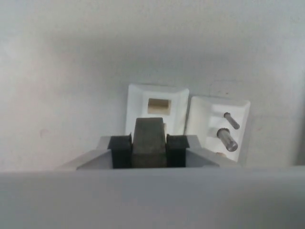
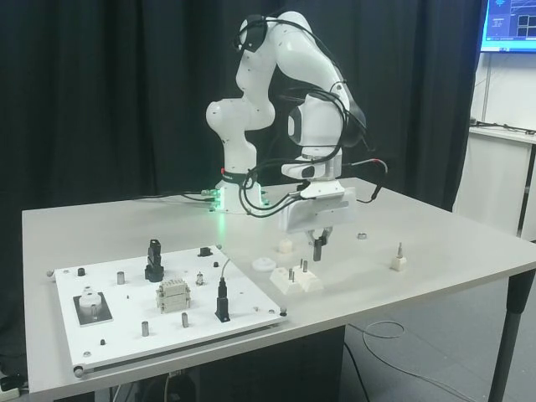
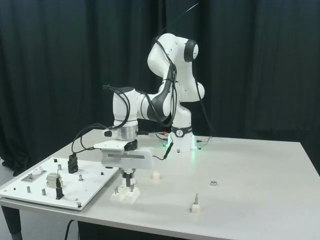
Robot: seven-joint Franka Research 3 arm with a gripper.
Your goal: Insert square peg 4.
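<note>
In the wrist view my gripper (image 1: pixel 148 151) is shut on a grey square peg (image 1: pixel 148 131), with a black finger (image 1: pixel 121 150) on either side of it. The peg hangs just above a white block (image 1: pixel 138 102) with a square hole (image 1: pixel 158 105), and its tip sits slightly short of the hole. From the first room view the gripper (image 2: pixel 318 248) holds the peg upright a little above the white blocks (image 2: pixel 300 281). The second room view shows the gripper (image 3: pixel 129 181) directly over the same blocks (image 3: pixel 125 195).
Beside the hole block stands a white block with two round grey pins (image 1: pixel 217 129). A white board with connectors (image 2: pixel 159 303) lies at the table's left. Nearby are a small white cube (image 2: pixel 285 246), a white ring (image 2: pixel 265 266), a pin on a base (image 2: pixel 399 260) and a nut (image 2: pixel 362 235).
</note>
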